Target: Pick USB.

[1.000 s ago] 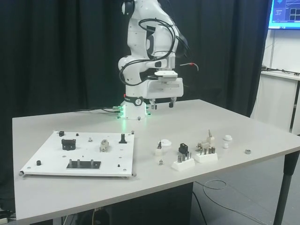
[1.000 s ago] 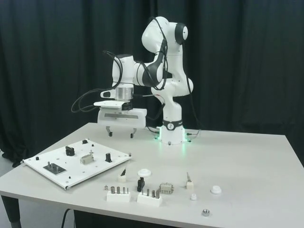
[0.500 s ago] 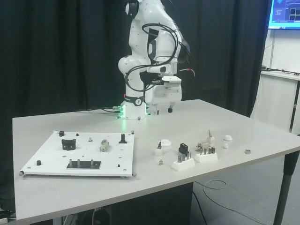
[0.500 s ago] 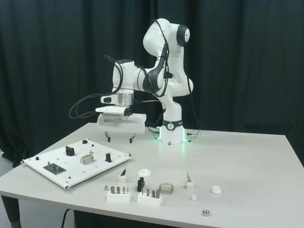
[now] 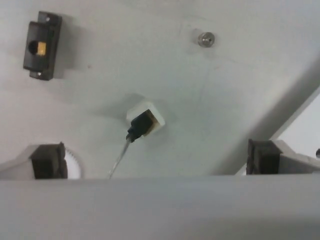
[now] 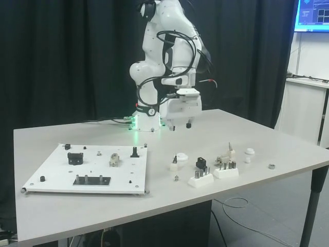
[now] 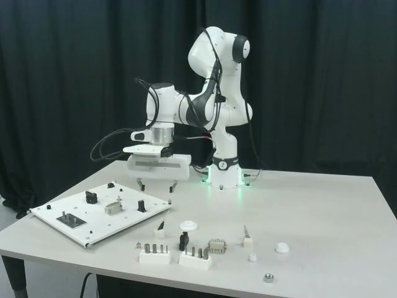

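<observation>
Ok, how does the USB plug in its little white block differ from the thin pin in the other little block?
The USB plug is black and leans; the pin is grey, thinner and upright. The USB plug stands near the white board; the pin stands nearer the white cap. Both sit in small white blocks on the table.

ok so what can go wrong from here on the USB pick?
1. The USB plug sits tilted in its white holder. The gripper hangs well above the table with open jaws, and these could close on the holder too, or drag it up with the plug.
2. The white gear lies close beside the holder, so a jaw might clip it on the way down.
</observation>
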